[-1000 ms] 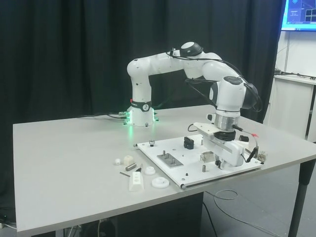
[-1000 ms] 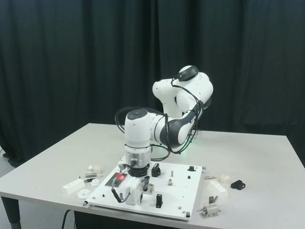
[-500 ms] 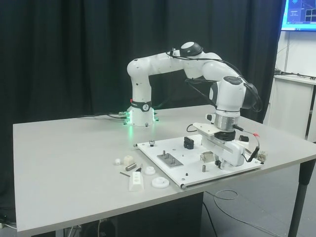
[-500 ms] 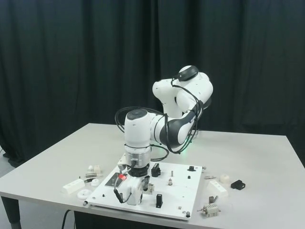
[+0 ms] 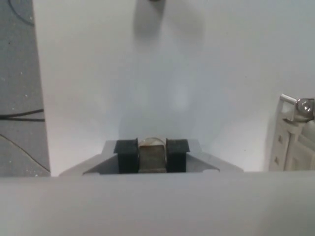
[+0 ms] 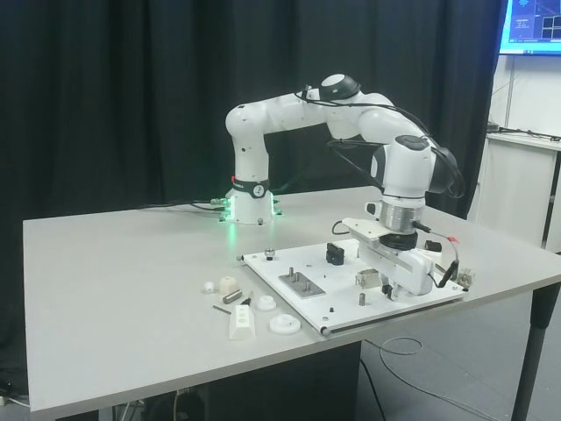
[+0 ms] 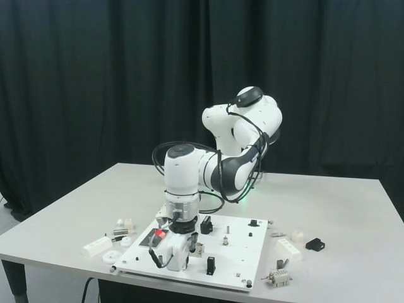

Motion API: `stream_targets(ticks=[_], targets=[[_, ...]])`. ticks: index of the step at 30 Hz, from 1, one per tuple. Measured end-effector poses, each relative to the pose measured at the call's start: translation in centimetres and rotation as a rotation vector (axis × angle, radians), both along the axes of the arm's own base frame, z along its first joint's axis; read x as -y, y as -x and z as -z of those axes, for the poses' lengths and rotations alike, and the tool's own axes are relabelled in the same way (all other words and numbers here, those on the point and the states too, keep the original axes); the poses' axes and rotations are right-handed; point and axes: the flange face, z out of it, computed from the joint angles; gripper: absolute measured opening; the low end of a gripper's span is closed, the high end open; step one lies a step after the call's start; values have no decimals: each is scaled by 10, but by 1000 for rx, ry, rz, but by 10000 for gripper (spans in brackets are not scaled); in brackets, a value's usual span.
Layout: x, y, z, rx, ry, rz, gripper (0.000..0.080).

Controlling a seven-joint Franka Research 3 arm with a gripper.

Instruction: Remove square peg 3.

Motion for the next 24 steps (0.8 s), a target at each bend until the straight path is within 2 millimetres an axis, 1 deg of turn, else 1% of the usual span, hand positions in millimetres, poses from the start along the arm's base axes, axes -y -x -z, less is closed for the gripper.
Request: stream_targets(ticks=[18,24], targets=[[-1,2,0,11,6,6,116],[-1,3,-3,21,10,52,116]])
